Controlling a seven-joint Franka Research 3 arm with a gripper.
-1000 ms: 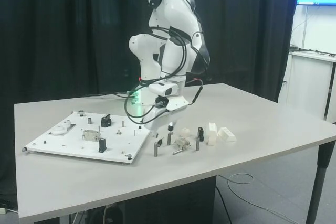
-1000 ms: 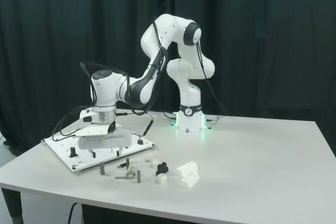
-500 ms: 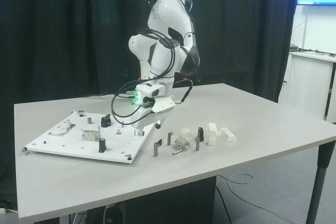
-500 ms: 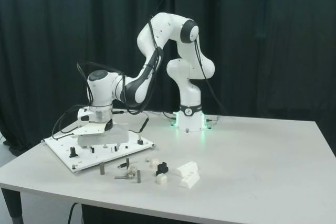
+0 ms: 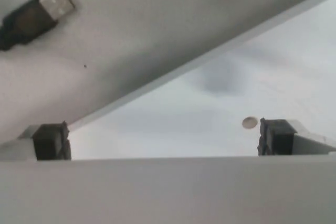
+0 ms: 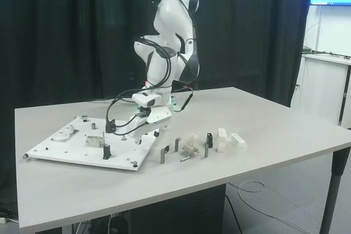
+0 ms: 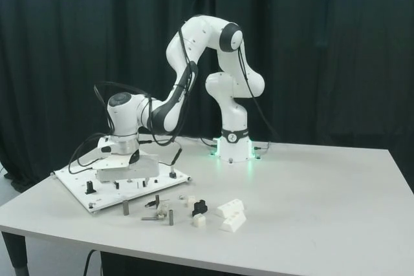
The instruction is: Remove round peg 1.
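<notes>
Gripper (image 6: 143, 127) shifted left from loose parts (image 6: 192, 145) at frame centre to white board (image 6: 66, 149) at left. Fingers (image 5: 51, 141) spread, empty. Round peg 1 not identifiable.

Loose parts and fittings on the grey table (image 6: 285, 130)

A cluster of small white blocks (image 6: 229, 138), a black clip (image 6: 209, 138) and short upright metal pins (image 6: 163, 155) lies beside the white board (image 6: 60, 149). In the wrist view a black cable plug (image 5: 37, 14) lies on the board. Black curtains (image 6: 66, 31) hang behind; a white cabinet (image 6: 323, 83) stands beyond the table's far end.
</notes>
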